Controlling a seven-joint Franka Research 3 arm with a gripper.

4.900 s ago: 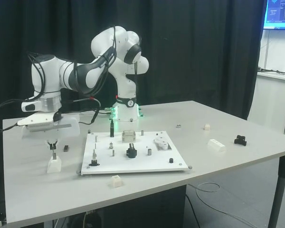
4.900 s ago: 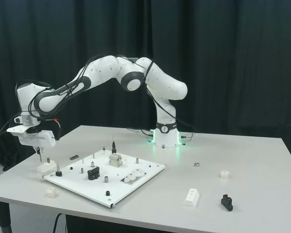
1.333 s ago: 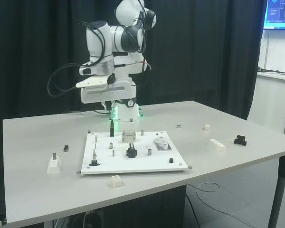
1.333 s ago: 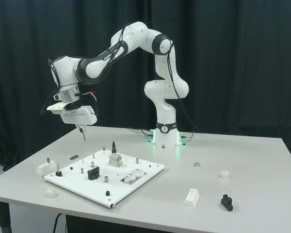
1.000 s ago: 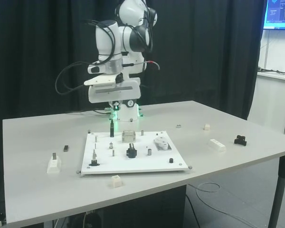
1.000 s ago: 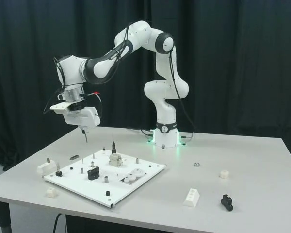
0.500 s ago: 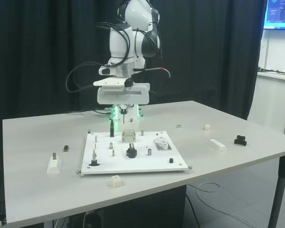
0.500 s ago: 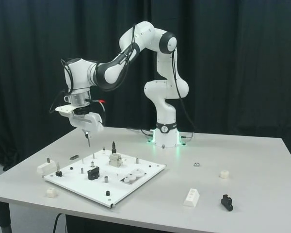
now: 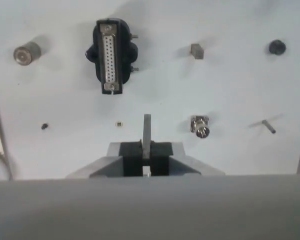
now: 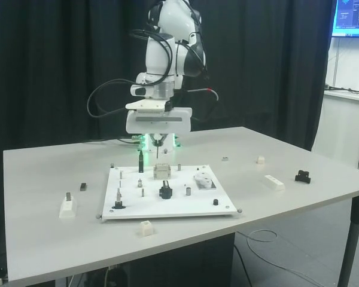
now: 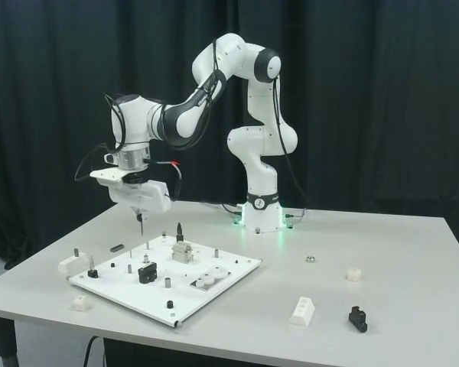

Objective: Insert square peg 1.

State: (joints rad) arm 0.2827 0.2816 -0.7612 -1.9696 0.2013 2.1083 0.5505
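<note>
Going left to right in the first room view, a small white block (image 10: 68,207) with a stub standing in it rests on the grey table (image 10: 36,179), well apart from the white board (image 10: 167,194). Over the board's far edge hangs the gripper (image 10: 157,141), high above the parts. Its two fingers are clamped on the square peg (image 9: 147,136), a thin grey bar that sticks straight down past the fingertips, as the wrist view shows. Below the peg lie a black connector (image 9: 110,56), a round plug (image 9: 200,126) and a small square stub (image 9: 196,51). Further right on the table sit a white wedge block (image 10: 273,182) and a black clip (image 10: 303,176).

The peg is in the air, not yet over any hole that can be picked out. The risk is judged to be in the descent: a square peg must match the hole's corners, so a slight twist or offset would make it catch on the rim. Pushing on then could tilt or slide the peg between the fingers, or shift the board. The slim bar also gives little grip to resist that.
</note>
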